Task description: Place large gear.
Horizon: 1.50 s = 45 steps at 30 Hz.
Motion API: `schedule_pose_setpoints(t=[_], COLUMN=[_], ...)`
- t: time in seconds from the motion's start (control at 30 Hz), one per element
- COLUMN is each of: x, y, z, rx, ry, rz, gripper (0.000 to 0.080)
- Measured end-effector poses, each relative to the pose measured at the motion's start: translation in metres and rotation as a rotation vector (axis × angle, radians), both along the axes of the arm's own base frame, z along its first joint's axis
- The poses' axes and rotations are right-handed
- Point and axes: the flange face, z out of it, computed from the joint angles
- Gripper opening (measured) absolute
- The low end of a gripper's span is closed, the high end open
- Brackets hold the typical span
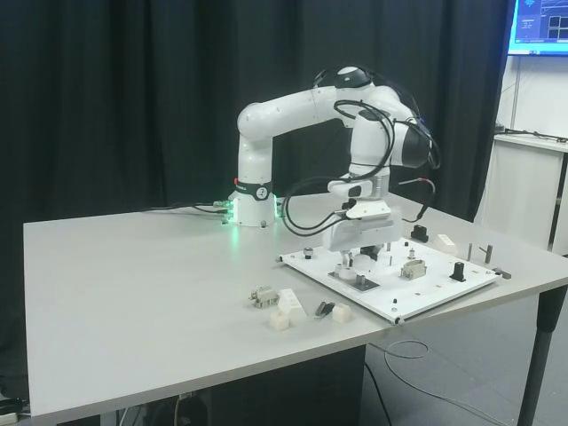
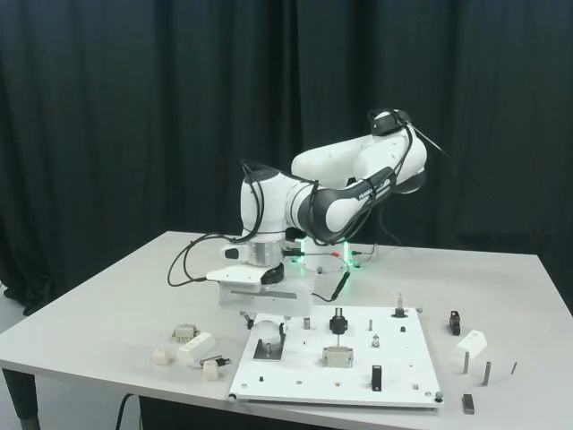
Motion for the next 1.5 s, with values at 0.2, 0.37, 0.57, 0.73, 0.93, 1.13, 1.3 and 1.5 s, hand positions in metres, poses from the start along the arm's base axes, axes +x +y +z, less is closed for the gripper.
schedule_pose_setpoints(t=[0.2,0.37,0.57,0.73,0.93,1.13,1.3,1.5], x=[-0.002,-0.006,-0.016,-0.026,-0.033,-0.038,-0.043,-0.046], y=[-0.008,-0.020,-0.040,-0.057,-0.073,-0.085,-0.092,-0.096], z=[0.001,0.000,-0.003,-0.006,-0.011,-0.020,-0.029,-0.035], rx=[-0.024,-0.045,-0.061,-0.072,-0.074,-0.069,-0.060,-0.051], ry=[0.009,0.018,0.023,0.023,0.010,-0.011,-0.026,-0.036], rz=[-0.006,-0.014,-0.012,-0.012,-0.014,-0.015,-0.022,-0.030], gripper=[0.0597,0.0597,0.0597,0.0597,0.0597,0.0597,0.0597,0.0597])
